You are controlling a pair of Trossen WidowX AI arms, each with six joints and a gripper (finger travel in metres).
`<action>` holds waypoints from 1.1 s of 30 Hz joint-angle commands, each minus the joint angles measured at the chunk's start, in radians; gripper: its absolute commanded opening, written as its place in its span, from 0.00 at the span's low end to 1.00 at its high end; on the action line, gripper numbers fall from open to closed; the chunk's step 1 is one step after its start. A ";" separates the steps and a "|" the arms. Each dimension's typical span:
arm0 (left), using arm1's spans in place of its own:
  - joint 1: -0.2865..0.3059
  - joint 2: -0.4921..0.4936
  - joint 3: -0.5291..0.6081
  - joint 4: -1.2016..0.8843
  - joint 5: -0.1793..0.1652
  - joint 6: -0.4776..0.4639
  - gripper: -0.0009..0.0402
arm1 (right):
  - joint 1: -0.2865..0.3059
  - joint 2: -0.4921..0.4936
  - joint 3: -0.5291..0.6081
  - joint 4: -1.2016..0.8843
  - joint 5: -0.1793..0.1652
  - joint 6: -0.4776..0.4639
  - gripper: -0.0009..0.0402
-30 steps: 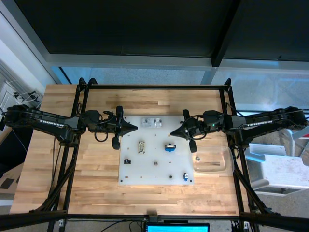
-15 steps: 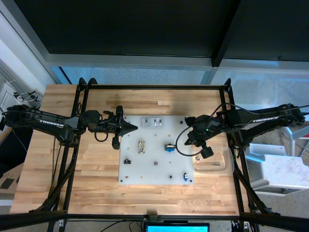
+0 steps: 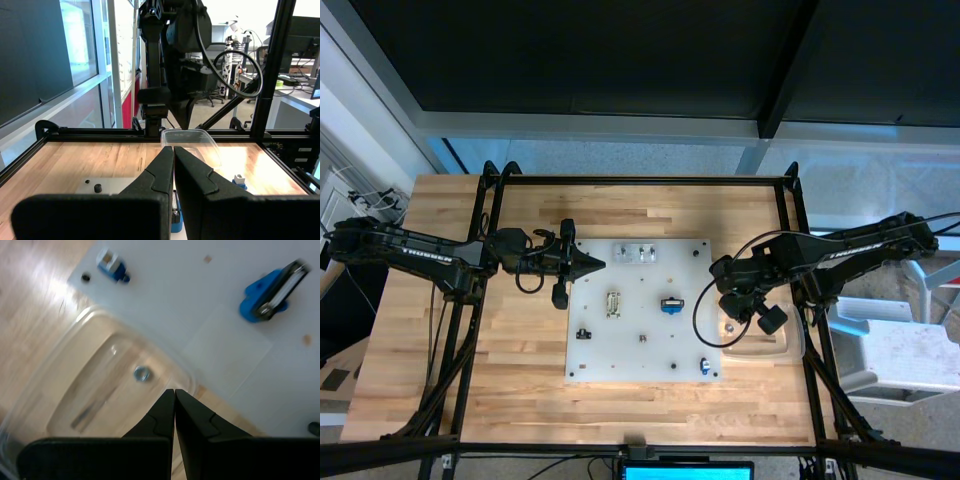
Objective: Pick the M12 fastener and fasten on the M12 threads
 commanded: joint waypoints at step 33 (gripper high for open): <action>0.000 0.000 0.000 0.000 0.000 0.000 0.02 | 0.178 0.194 -0.100 0.072 0.132 -0.301 0.37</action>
